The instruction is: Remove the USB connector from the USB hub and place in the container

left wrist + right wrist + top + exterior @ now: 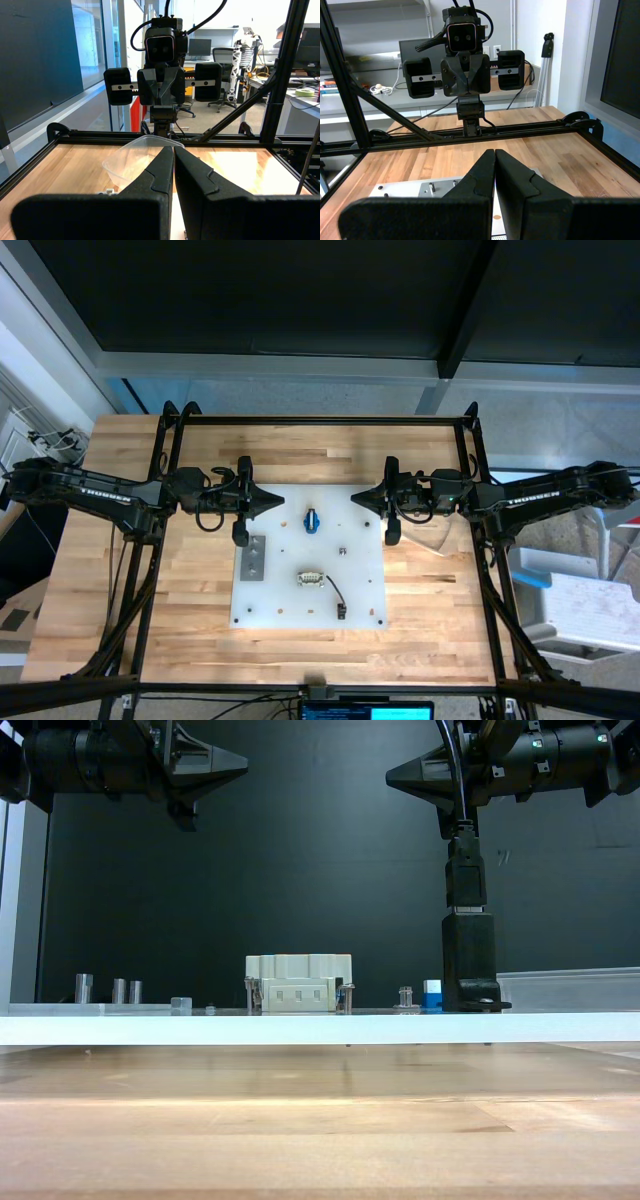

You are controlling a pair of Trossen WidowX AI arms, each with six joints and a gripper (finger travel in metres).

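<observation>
Pale wood planks top the table (130, 570), which carries a smooth white task board (360, 580). Near its front edge the USB connector (465, 870), a dark plug on a thin black cable, stands upright in the blocky black USB hub (468, 960). The clear plastic container (131, 161) sits beside the board's right edge. The left gripper (281, 501) and right gripper (354, 498) hover over the board's far edge, each pressed together and holding nothing.

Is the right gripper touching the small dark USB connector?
Apart. High view: right gripper hovers shut at the far end of the white board, the connector stands plugged at its near end; left gripper hovers opposite, shut.
</observation>
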